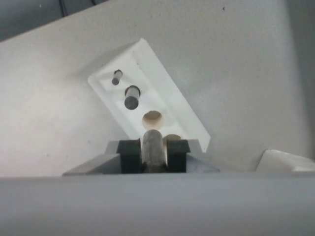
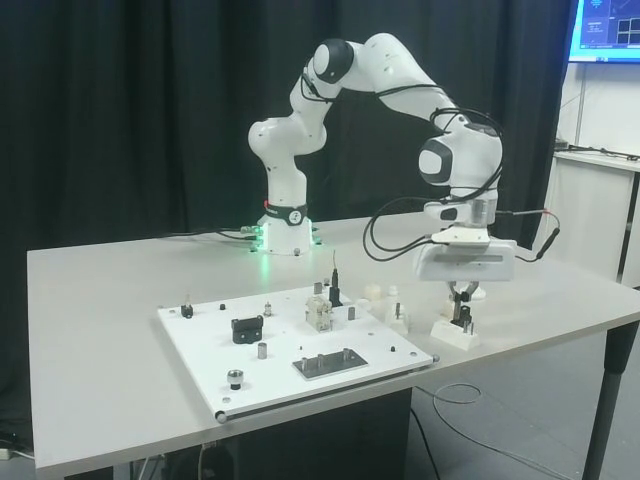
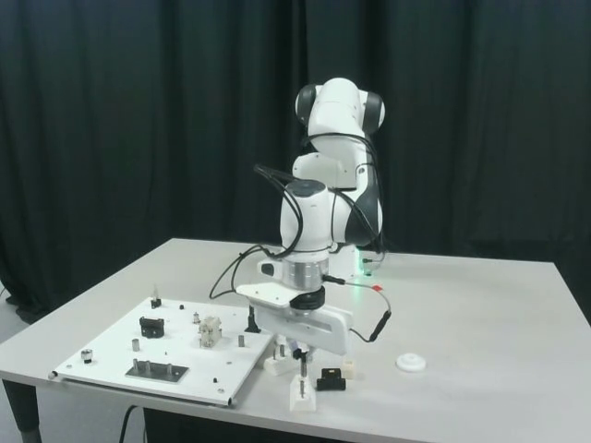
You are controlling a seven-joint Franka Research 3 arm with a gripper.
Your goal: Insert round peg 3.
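Gripper [image 1: 154, 153]: clamped on the round peg [image 1: 152, 146], held upright.
Peg holder block [image 1: 147, 96]: directly below the gripper; two pegs already seated.
Open hole [image 1: 152, 118]: just ahead of the peg tip.
Remaining: alignment, lowering and release are judged still to be done.

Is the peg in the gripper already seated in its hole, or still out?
Still out. In the wrist view the peg is clamped in the gripper, above the white block, and the hole beyond its tip is open.
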